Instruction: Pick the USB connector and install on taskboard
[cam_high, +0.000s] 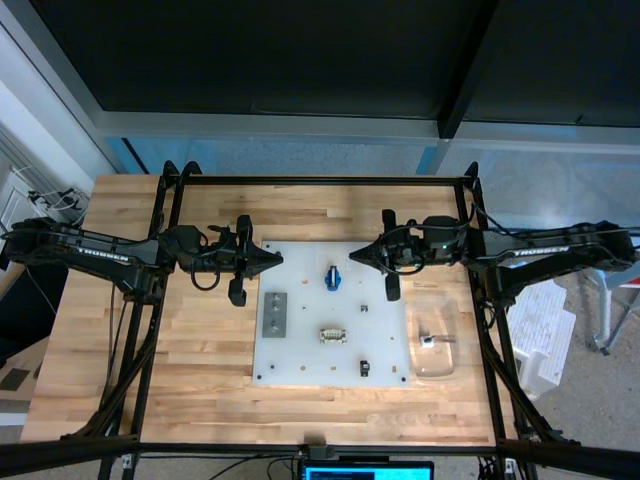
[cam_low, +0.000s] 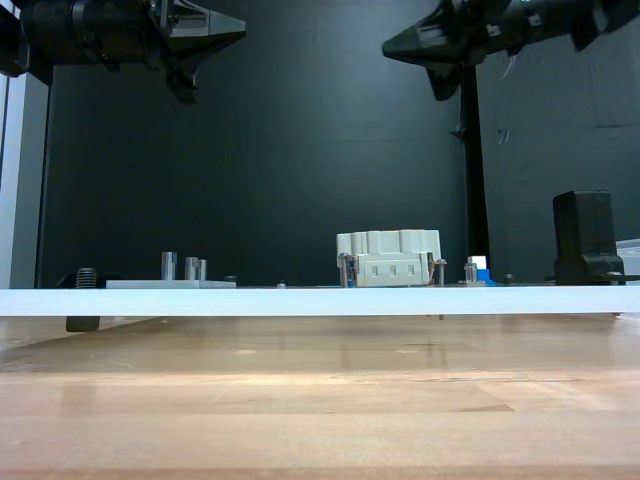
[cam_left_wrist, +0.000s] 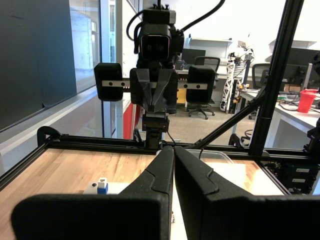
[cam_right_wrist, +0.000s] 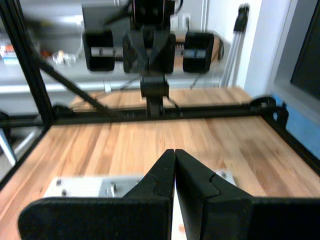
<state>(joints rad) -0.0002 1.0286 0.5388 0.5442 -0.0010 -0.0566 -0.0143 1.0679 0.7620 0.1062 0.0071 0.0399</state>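
The left claw (cam_high: 278, 258) hangs high over the far left corner of the taskboard (cam_high: 300, 365). Its fingers are pressed tight together and hold nothing. The white taskboard lies flat on the bench (cam_high: 130, 350). The right claw (cam_high: 353, 255) hangs high over the board's far part, also clenched and empty. The USB connector (cam_high: 427, 343), a tiny dark bit, lies in the clear tray (cam_high: 440, 372) just right of the board.

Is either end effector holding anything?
No, the left end effector and right end effector hang shut, empty, above the taskboard's far edge.
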